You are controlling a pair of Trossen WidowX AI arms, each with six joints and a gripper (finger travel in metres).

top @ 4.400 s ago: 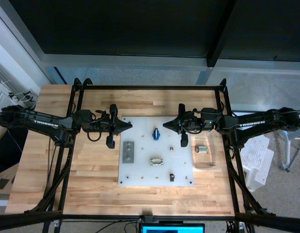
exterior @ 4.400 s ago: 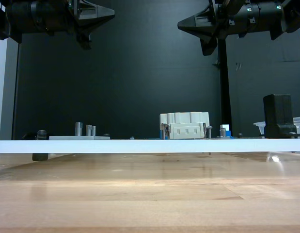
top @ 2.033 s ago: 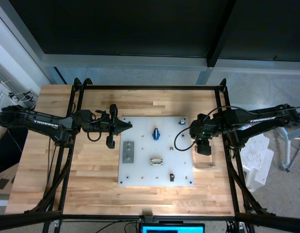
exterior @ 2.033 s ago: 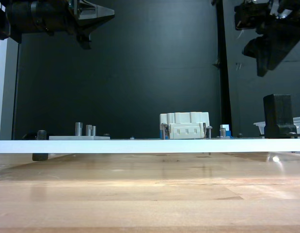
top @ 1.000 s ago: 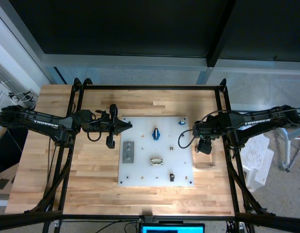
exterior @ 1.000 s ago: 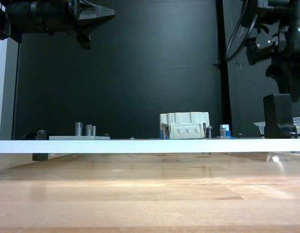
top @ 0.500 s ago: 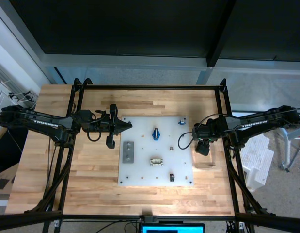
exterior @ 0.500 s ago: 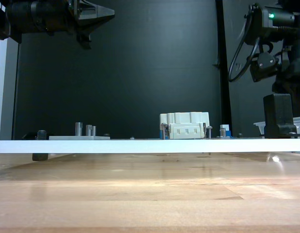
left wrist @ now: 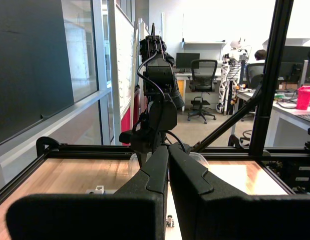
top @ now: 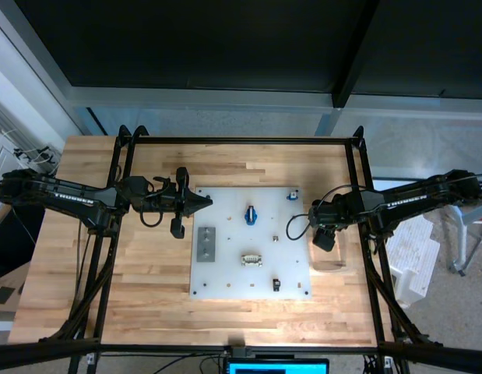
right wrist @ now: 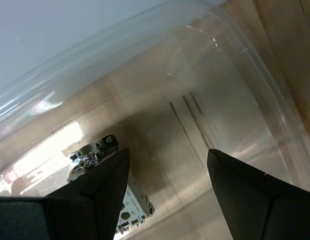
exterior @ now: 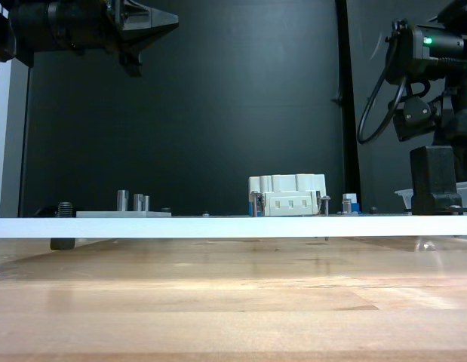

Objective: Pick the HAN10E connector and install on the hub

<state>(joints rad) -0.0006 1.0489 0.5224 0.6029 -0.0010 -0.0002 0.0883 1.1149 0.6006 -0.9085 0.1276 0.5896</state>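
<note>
The HAN10E connector point(right wrist: 135, 208), pale grey with contact holes and a metal end flange, lies in the clear tray point(right wrist: 230, 75). My right gripper point(right wrist: 167, 152) is open and points down into the tray. The connector sits by one finger point(right wrist: 102, 185) and is partly hidden behind it. From above, the right gripper point(top: 325, 238) covers the connector. The beige hub point(top: 252, 259) stands on the white board point(top: 225, 280), also seen level as the hub point(exterior: 287, 196). My left gripper point(top: 198, 201) is shut and hovers high at the board's left edge.
On the board stand a blue upright piece point(top: 251, 214), a grey metal block point(top: 205, 242) and a small black part point(top: 276, 284). That black part point(exterior: 433, 181) stands in front of the right arm in the low view. Black frame rails border the table.
My right arm has swung off the board to the tray, turned its gripper downward and lowered it into the tray at the connector. The left arm has not moved.
</note>
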